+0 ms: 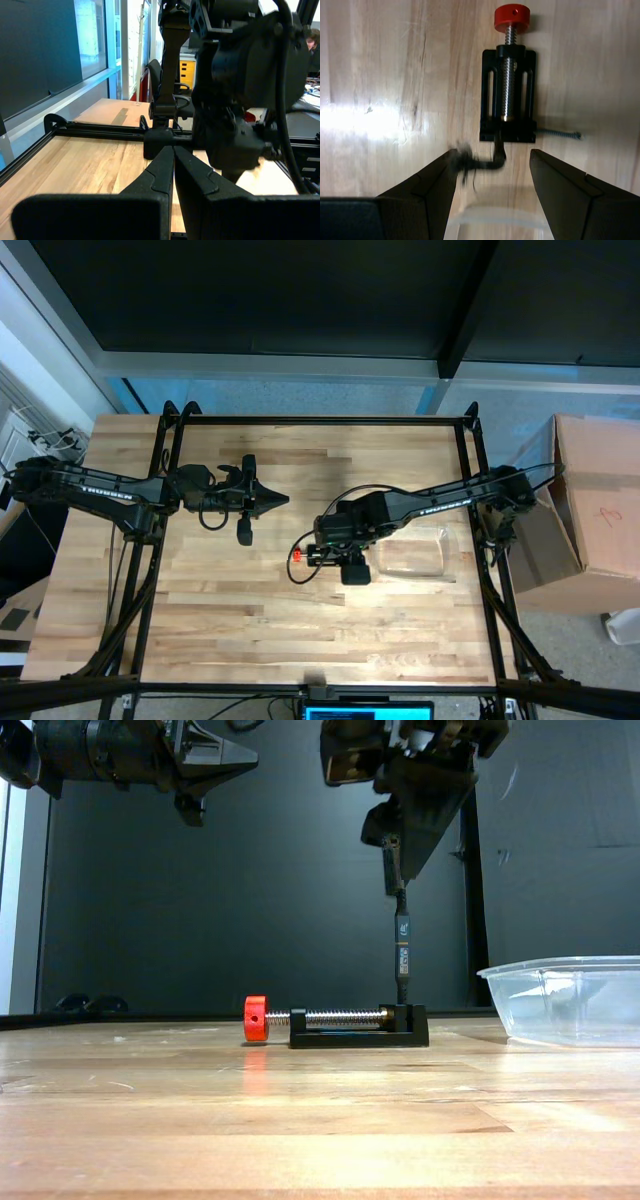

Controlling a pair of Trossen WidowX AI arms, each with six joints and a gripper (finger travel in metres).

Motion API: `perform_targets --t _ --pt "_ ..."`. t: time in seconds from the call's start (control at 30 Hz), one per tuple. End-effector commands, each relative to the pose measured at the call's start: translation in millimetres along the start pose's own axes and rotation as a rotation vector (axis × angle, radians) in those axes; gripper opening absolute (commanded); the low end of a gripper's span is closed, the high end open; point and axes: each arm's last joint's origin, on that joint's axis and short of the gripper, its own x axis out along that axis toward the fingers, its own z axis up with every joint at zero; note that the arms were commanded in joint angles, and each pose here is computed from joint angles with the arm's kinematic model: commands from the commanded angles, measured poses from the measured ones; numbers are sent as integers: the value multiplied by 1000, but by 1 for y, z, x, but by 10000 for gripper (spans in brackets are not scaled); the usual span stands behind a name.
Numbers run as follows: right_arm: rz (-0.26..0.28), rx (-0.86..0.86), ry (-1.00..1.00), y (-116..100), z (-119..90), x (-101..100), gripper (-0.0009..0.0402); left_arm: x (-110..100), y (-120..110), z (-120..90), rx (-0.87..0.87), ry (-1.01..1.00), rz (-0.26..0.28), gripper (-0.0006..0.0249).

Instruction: Remove the USB-C connector from the USB-C receptacle and place in the container

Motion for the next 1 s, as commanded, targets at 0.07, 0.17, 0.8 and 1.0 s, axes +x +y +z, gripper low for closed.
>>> perform_targets --t 0.07,0.17,0.8,1.0 --pt "-3 2 28 1 4 18 199 0 0 0 0 -1 0 0" --pt "-7 4 49 2 5 30 199 0 0 0 0 -1 0 0" --pt "-18 10 19 2 11 39 33 0 0 0 0 0 0 0" --pt "-18 9 19 2 11 39 4 0 0 0 0 -1 0 0"
